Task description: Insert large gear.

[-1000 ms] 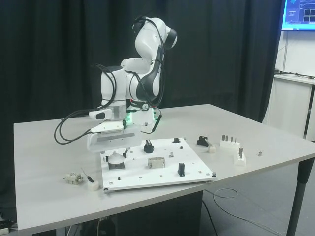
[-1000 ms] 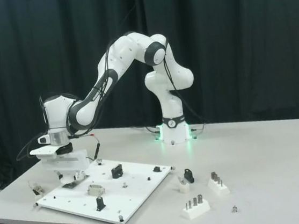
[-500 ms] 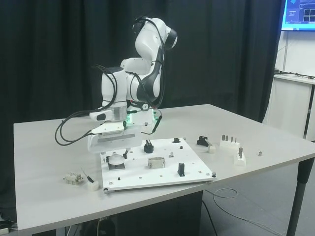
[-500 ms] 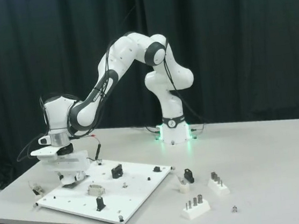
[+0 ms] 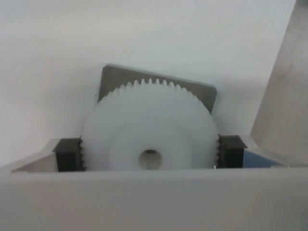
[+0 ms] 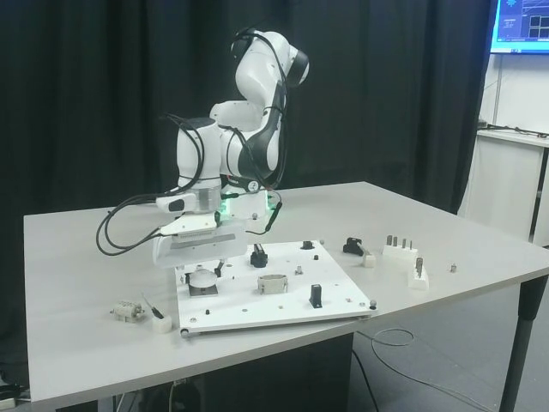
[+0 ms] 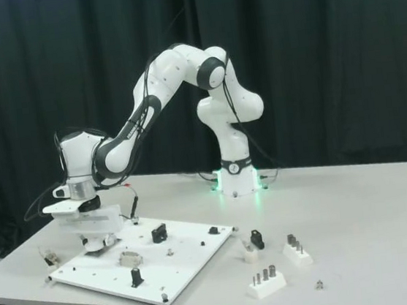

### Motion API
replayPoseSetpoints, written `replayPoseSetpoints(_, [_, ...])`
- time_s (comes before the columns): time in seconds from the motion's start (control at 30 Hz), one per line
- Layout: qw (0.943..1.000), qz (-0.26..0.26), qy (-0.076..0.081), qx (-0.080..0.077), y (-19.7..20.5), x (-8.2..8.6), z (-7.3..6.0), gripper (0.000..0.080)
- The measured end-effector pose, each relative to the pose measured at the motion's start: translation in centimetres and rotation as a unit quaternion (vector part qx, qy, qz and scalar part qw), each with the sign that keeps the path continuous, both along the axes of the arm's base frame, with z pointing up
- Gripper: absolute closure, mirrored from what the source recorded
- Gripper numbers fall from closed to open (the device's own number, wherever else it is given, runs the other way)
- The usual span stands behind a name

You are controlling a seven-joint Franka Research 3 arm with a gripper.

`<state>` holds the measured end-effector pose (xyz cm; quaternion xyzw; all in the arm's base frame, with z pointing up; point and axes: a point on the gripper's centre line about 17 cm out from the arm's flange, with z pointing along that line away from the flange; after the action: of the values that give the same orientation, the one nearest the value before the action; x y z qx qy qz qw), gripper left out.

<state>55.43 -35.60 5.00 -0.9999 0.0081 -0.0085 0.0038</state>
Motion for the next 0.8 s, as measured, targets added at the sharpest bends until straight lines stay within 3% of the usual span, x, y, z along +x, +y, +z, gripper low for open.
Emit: replayPoseSetpoints(0.8, [1.0000, 0.003, -0.001, -0.004, -0.04, 0.12, -0.10, 0.0206])
